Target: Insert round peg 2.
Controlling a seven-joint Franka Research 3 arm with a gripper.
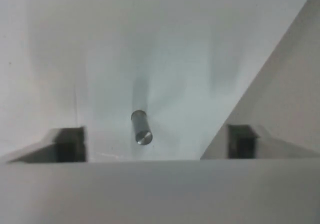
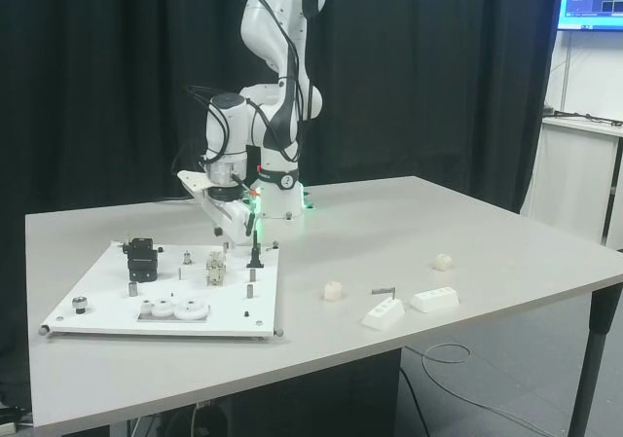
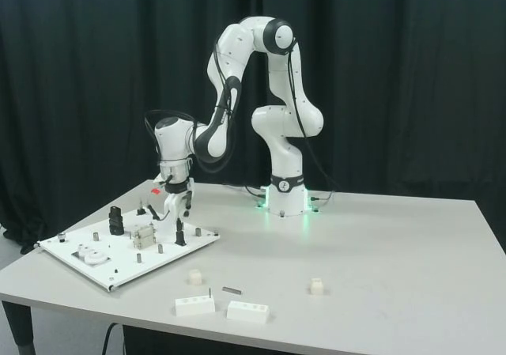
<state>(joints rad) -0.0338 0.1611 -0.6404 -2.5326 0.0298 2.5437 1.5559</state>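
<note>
Gripper open wide, empty, above round peg. Peg likely rigid, smooth, light metal; grasp its upper shaft squarely.

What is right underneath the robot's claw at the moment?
Below the gripper the wrist view shows a small grey round peg standing on the white board, between the open fingers. Whatever it stands in is hidden by the peg itself.

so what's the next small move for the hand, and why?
Probably a straight descent. In the wrist view the round peg stands on the white board between the two open fingertips, not yet gripped. The room view shows the hand above the board, so lower, then close.
</note>
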